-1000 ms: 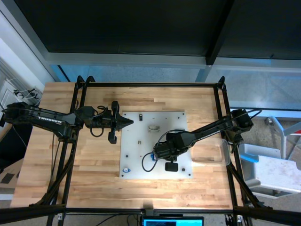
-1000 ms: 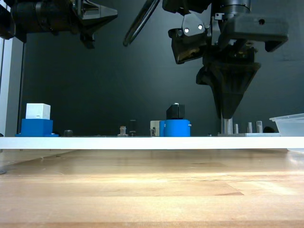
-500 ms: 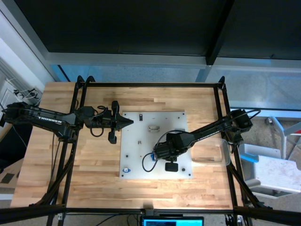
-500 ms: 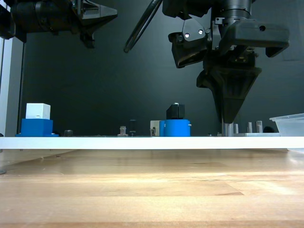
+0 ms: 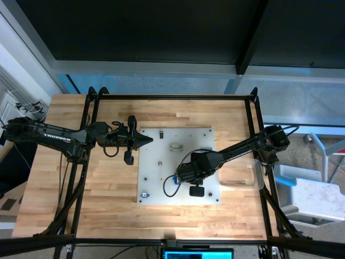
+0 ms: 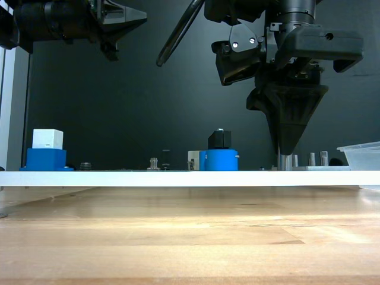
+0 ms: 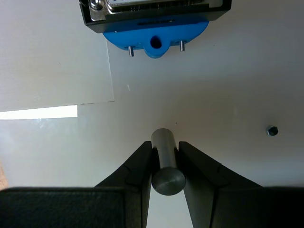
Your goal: Pick the 16mm cylinder and place it in the taskboard
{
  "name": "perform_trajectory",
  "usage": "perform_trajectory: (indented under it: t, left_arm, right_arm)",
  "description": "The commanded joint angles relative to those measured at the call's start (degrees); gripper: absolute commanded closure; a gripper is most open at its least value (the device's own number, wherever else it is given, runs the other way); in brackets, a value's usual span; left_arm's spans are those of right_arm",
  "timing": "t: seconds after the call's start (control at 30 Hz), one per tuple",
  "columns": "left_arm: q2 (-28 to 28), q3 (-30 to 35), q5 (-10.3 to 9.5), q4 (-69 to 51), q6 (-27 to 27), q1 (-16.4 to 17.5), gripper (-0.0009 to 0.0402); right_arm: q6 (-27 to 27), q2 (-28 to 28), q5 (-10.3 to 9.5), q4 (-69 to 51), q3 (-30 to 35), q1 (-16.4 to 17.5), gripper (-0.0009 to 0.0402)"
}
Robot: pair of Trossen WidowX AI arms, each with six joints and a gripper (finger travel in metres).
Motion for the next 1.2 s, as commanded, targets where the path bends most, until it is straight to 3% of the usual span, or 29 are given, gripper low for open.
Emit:
perform_trajectory:
  t: [0.03, 1.07, 1.2]
  left_arm:
    - [0.02, 0.0, 0.0, 0.02, 0.0, 0.0, 0.0393]
    - [0.02, 0.0, 0.0, 0.02, 0.0, 0.0, 0.0393]
    - [0.02, 0.0, 0.0, 0.02, 0.0, 0.0, 0.0393]
  right_arm:
    - [-0.2, 0.0, 0.04, 0.44, -0.24, 0.0, 0.0381]
    - [-2.14, 1.66, -0.02, 2.4, -0.24, -0.11, 0.0381]
    - [-2.16, 1.64, -0.04, 2.45, -0.24, -0.09, 0.0363]
